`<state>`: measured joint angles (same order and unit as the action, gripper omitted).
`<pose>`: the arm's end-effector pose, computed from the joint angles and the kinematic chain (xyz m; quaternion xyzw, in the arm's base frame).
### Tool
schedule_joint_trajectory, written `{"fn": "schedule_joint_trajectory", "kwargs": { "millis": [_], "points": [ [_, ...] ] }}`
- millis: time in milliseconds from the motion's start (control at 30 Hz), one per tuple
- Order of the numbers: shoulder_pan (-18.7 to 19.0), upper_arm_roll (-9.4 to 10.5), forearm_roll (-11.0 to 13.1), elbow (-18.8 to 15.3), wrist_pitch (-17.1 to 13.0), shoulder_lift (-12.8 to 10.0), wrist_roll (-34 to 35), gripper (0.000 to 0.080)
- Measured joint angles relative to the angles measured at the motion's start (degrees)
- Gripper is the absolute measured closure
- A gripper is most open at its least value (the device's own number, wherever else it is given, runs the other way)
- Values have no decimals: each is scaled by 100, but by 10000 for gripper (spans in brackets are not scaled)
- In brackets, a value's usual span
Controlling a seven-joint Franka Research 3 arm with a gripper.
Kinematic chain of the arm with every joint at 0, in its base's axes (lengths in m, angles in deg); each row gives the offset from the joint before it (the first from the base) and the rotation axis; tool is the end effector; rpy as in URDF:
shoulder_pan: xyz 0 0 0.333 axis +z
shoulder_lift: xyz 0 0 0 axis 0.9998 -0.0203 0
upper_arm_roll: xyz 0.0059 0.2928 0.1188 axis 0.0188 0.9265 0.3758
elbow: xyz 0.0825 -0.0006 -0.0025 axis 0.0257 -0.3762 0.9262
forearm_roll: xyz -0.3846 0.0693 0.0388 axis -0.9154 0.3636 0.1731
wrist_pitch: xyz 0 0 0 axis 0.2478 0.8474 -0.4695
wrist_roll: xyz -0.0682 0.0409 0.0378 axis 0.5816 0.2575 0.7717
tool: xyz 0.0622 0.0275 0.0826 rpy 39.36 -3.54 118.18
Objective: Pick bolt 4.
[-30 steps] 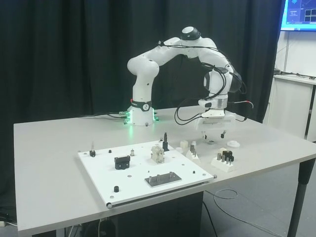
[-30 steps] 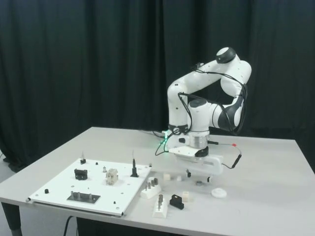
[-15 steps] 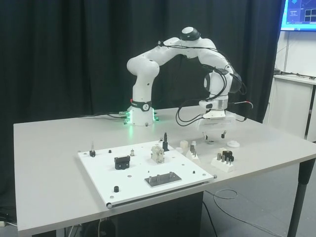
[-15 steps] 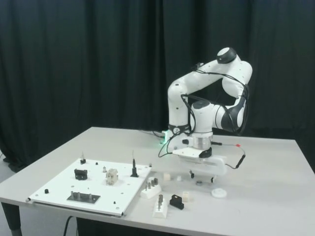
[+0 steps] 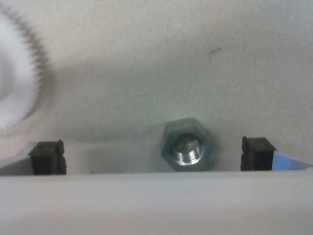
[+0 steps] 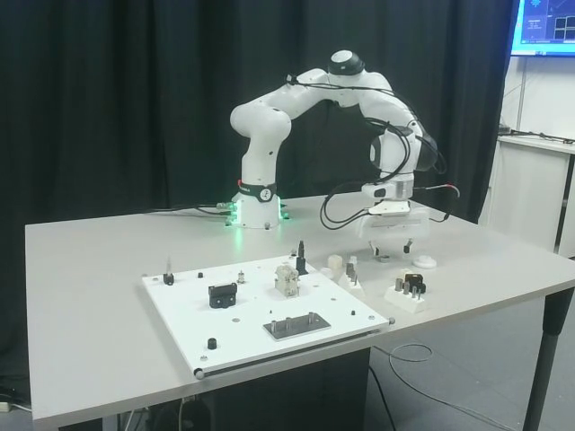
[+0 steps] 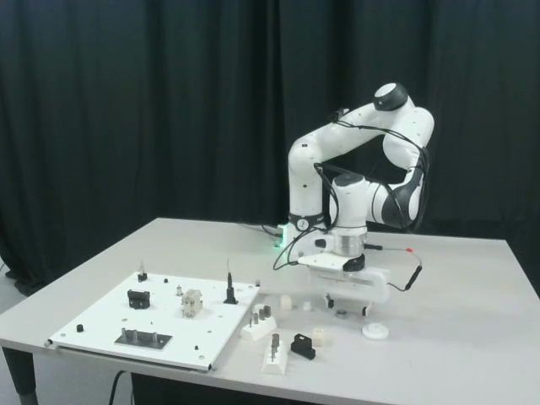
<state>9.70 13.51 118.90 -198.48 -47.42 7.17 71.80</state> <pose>0.4620 0.1888 0.1885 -0.8640 0.5033 0.0019 0.0122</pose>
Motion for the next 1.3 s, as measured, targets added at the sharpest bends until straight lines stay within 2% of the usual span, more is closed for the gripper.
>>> {"fn": "schedule_joint_trajectory", "kwargs": {
  "millis": [367, 1300],
  "points": [
    [5, 0, 203, -103, -21, -14, 90, 3],
    [-2, 68, 227, -99, -2, -57, 132, 3]
  ]
}}
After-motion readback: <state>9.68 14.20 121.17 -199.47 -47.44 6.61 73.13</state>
